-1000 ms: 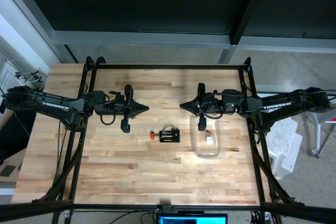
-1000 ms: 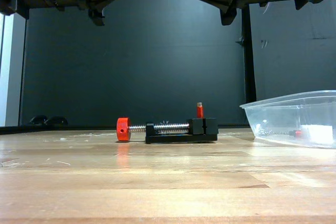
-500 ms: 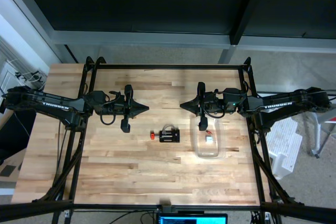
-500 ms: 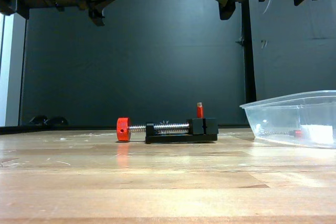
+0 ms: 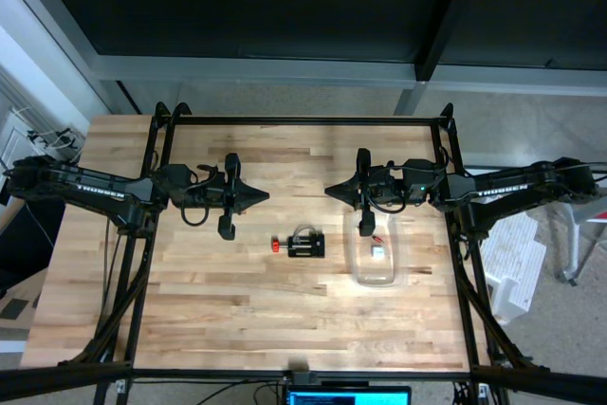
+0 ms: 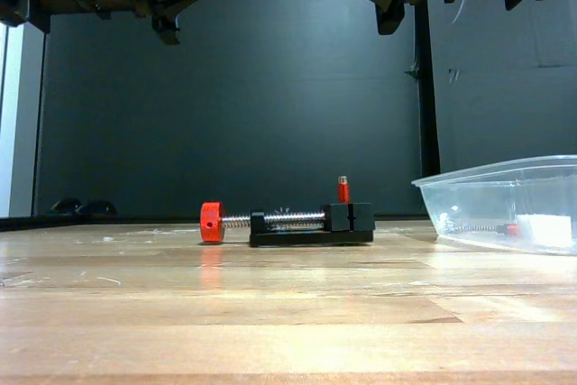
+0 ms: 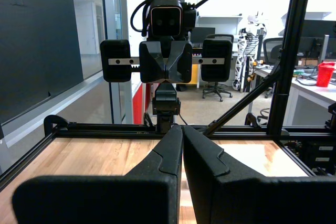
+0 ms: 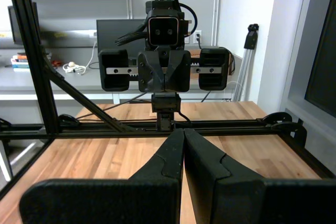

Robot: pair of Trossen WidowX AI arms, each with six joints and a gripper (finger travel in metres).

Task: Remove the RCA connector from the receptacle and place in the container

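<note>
Wood table (image 5: 237, 310) – the black receptacle (image 5: 305, 246) sits in the middle. The red RCA connector (image 5: 377, 237) lies in the clear container (image 5: 375, 272) beside it. Up high, the left gripper (image 5: 264, 196) and the right gripper (image 5: 329, 191) hang – both squeezed tight together.

- butcher-block wood table (image 5: 237, 320) inside a black frame (image 5: 303, 121)
- dark panel (image 6: 270, 87) right behind it, grey floor (image 5: 285, 100) past that
- office chairs (image 7: 214, 83) and a monitor (image 8: 121, 34) further off

The left gripper (image 5: 264, 196) and the right gripper (image 5: 329, 191) hang raised and level, pointing tip to tip, well apart, each with its fingers pressed together.
</note>
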